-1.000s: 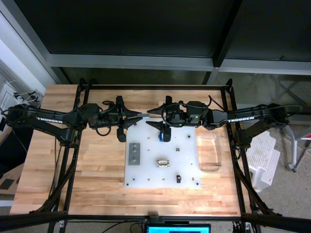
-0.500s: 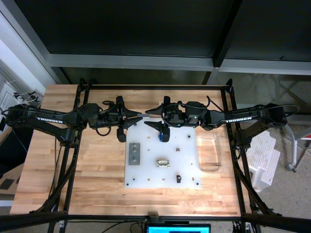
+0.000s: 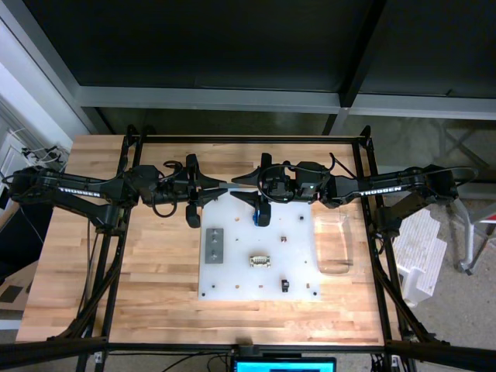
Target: Pick the 16mm bar and install on taskboard
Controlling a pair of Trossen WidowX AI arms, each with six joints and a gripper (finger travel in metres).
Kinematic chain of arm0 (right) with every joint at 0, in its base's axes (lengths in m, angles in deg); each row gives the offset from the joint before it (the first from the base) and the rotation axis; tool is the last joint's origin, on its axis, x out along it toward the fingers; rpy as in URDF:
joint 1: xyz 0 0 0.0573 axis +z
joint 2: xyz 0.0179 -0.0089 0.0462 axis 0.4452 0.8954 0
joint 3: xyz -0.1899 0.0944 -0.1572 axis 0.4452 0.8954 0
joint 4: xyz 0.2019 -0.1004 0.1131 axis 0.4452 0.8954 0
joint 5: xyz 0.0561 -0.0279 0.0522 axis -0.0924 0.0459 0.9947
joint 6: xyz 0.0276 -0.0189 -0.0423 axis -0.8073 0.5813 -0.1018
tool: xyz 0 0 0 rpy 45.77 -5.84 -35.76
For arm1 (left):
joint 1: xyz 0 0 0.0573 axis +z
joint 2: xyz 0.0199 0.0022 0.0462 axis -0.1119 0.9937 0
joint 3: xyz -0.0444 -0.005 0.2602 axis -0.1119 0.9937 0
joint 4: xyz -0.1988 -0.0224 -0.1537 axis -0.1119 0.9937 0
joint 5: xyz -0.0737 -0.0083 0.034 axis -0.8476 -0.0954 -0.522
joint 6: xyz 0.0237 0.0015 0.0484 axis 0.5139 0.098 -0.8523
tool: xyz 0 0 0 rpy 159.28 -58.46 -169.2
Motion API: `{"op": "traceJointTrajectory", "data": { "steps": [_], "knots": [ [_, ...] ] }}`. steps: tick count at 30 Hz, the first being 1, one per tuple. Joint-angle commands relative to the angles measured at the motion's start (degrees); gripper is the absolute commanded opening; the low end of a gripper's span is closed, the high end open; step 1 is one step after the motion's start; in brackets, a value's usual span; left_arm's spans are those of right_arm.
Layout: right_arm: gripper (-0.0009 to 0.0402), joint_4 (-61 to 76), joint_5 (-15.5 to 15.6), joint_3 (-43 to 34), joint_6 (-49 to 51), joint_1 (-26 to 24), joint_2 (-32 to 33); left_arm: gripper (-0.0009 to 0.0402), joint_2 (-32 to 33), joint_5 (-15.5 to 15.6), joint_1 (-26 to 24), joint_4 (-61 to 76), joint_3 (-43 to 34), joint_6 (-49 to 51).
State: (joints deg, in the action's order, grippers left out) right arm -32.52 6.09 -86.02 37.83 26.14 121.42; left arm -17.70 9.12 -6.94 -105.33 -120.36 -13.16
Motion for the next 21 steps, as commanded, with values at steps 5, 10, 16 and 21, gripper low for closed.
{"op": "traceJointTrajectory", "data": {
  "steps": [5,10,16,21],
  "knots": [
    [0.0129,0.0,0.0,0.0,0.0,0.0,0.0,0.0051,0.0,0.0,0.0,0.0,0.0,0.0],
    [0.0114,0.0,0.0,0.0,0.0,0.0,0.0,0.0051,0.0,0.0,0.0,0.0,0.0,0.0],
    [0.0094,0.0,0.0,0.0,0.0,0.0,0.0,0.0051,0.0,-0.5,0.0,0.0,0.0,0.0],
    [0.0070,0.0,-0.2,0.0,0.0,0.0,0.0,0.0051,0.0,-0.5,0.0,0.0,0.0,0.0]
  ]
}}
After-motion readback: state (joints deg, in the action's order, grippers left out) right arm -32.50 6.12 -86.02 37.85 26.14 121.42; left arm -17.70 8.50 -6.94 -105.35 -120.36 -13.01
